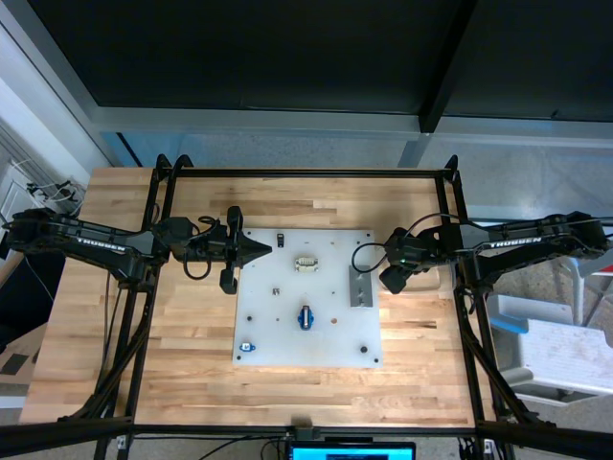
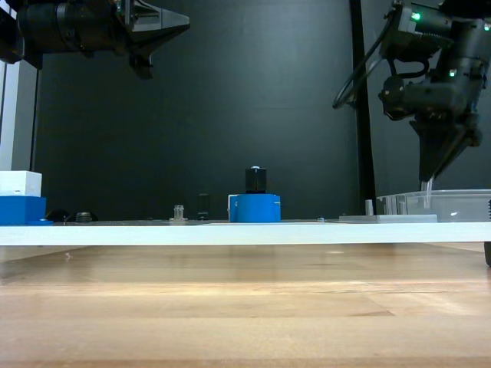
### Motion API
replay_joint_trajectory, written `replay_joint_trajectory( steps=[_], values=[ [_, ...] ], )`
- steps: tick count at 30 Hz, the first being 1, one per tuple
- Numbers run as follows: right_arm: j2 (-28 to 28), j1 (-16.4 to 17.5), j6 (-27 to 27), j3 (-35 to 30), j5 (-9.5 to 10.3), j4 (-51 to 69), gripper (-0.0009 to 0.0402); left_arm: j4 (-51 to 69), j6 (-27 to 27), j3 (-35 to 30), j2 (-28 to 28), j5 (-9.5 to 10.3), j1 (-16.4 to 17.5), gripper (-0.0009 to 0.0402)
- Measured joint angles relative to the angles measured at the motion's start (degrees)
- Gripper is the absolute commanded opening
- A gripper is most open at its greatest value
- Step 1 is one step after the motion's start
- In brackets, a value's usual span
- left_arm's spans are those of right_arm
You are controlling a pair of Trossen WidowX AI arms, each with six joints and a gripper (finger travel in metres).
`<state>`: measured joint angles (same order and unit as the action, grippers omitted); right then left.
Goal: Pick the 16mm cylinder and place it in the container
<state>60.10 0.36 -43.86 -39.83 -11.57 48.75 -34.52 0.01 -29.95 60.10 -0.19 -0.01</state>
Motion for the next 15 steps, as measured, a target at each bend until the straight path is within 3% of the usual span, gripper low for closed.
replay_joint_trajectory(
  steps=[8,15],
  values=[
    [-0.2,0.0,-0.7,1.3,-5.14,-0.7,0.0004,0.0,0.0,0.0,0.0,0.0,0.0,0.0],
    [-0.2,0.0,-2.4,2.1,-5.35,-0.7,0.0004,0.0,0.0,0.0,0.0,0.02,0.0,0.0]
  ],
)
